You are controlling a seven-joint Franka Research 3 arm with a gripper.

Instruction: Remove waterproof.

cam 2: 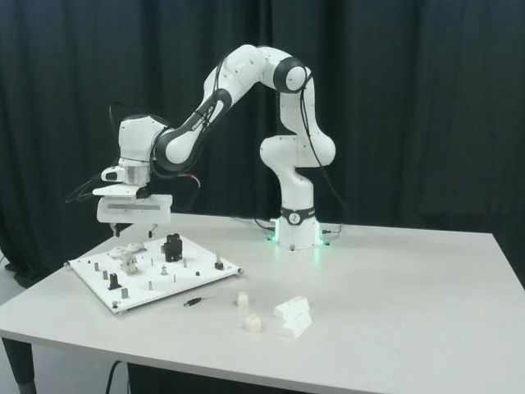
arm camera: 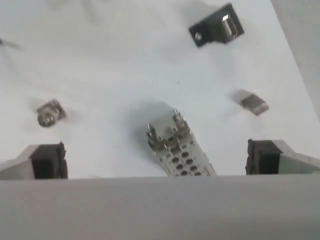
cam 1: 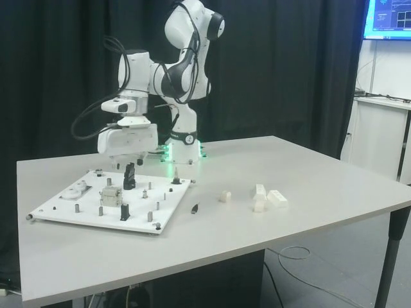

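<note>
Open gripper point(arm camera: 156, 159) above grey connector point(arm camera: 179, 147), black socket point(arm camera: 216, 25) beyond

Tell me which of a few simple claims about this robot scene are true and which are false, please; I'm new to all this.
1. The pincer is open and holds nothing. True.
2. The pincer hangs above the white board with the small parts on it. True.
3. The grey connector block is clamped between the fingertips. False: it lies on the board between them, touched by neither.
4. The small white blocks sit on the board. False: they lie on the grey table, off to the side of the board.
5. The arm's base shows a green light. True.
</note>
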